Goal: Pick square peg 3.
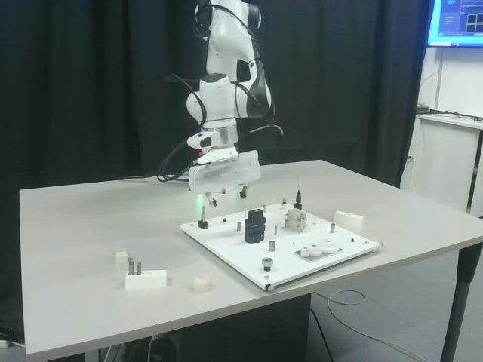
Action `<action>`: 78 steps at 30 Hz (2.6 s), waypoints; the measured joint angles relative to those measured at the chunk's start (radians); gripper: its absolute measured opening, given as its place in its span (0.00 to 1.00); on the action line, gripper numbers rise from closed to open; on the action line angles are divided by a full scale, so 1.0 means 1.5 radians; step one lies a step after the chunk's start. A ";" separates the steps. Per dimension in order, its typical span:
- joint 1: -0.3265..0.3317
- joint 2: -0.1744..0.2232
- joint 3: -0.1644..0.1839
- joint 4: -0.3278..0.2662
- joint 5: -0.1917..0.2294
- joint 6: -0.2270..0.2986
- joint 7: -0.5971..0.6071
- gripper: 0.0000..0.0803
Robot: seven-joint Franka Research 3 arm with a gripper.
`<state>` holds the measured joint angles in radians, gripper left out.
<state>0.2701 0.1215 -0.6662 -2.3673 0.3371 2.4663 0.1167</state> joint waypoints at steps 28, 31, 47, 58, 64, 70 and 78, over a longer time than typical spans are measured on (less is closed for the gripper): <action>-0.006 0.003 -0.025 0.070 -0.089 -0.015 -0.017 1.00; -0.010 0.010 -0.030 0.084 -0.090 -0.017 -0.045 1.00; -0.058 0.081 -0.034 0.187 -0.085 -0.057 -0.230 1.00; -0.095 0.135 -0.034 0.254 -0.040 -0.104 -0.434 1.00; -0.113 0.159 -0.034 0.281 -0.017 -0.124 -0.531 1.00; -0.132 0.181 -0.033 0.306 -0.004 -0.135 -0.583 1.00; -0.159 0.216 -0.032 0.347 0.012 -0.149 -0.647 1.00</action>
<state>0.0323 0.4453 -0.7146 -1.8462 0.3552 2.2426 -0.8542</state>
